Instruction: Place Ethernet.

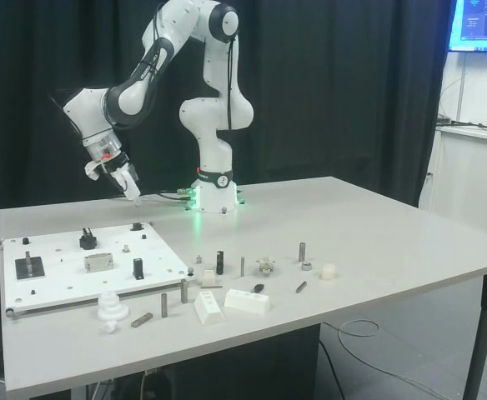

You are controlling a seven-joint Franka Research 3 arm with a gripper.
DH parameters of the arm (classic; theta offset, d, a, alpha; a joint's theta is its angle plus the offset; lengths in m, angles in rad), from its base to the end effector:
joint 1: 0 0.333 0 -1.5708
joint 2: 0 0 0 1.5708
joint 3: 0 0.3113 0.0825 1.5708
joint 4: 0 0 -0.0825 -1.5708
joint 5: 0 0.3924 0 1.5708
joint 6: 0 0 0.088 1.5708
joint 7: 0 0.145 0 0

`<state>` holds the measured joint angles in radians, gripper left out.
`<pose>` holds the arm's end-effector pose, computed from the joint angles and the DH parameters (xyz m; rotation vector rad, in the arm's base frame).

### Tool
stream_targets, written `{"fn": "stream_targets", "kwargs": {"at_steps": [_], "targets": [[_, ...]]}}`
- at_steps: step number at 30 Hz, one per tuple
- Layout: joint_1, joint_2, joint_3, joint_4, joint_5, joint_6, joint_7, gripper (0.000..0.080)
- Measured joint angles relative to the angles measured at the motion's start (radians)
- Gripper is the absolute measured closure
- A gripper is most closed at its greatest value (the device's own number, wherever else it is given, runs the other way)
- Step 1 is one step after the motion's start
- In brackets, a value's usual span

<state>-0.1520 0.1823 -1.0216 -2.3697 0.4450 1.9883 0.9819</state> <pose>0.1949 -0.3959 0.2121 -0.9437 2.6730 0.6112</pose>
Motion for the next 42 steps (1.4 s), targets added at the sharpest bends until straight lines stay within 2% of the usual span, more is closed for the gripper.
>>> {"fn": "stream_targets", "kwargs": {"at_steps": [15,25,34,42], "targets": [[0.012,-0.009,0.002,0.006,0.0,0.008,0.031,0.0722],[0.088,-0.051,0.019,0.006,0.002,0.036,0.017,0.0722],[0.177,-0.099,0.082,-0.003,0.0,0.101,0.016,0.0722],[0.24,-0.11,0.163,-0.015,-0.002,0.182,0.002,0.0722]]}}
